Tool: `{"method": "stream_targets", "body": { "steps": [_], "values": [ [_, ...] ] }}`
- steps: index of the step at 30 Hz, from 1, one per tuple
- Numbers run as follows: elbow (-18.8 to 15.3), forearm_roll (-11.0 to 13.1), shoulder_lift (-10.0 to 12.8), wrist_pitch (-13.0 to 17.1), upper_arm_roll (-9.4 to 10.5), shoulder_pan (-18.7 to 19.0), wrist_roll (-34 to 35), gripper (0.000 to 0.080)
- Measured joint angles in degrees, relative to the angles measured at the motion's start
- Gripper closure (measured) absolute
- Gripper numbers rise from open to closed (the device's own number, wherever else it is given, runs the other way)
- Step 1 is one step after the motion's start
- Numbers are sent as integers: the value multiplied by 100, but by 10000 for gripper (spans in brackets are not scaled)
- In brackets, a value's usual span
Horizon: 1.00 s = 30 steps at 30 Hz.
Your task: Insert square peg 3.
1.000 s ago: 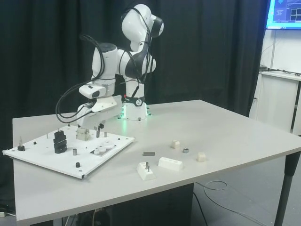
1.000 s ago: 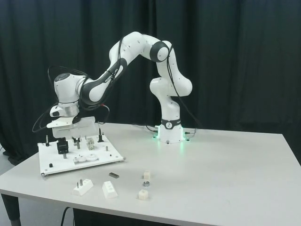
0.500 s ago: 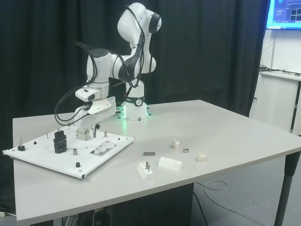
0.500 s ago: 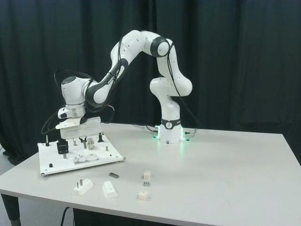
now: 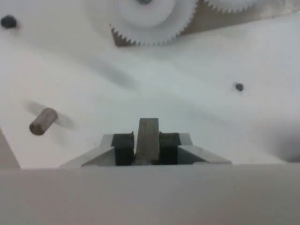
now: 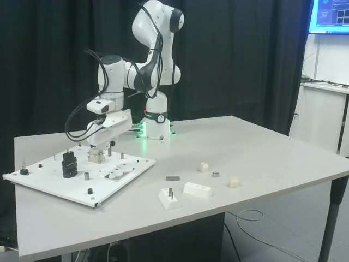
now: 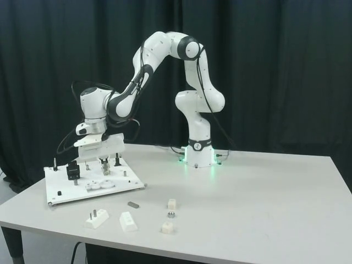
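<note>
Jaws clamped on the peg (image 5: 148,136), which I see upright between the black pads (image 5: 123,146) of the gripper (image 6: 109,146). It hangs over the white board (image 6: 131,164), near the gears (image 5: 152,21) and a round pin (image 5: 43,121). Peg touching board: can't tell.

My arm (image 7: 165,52) was white, built of rounded, bulbous links with black bands at the joints. Black cables (image 6: 79,117) looped loosely from my wrist. My base (image 7: 199,155) glowed green near the table's back edge.
</note>
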Motion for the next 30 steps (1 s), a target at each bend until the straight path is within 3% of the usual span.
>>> {"method": "stream_targets", "body": {
  "steps": [12,30],
  "values": [
    [-594,-429,-489,340,-155,0,-392,695],
    [-1372,-625,-1103,501,-531,0,-953,695]
  ]
}}
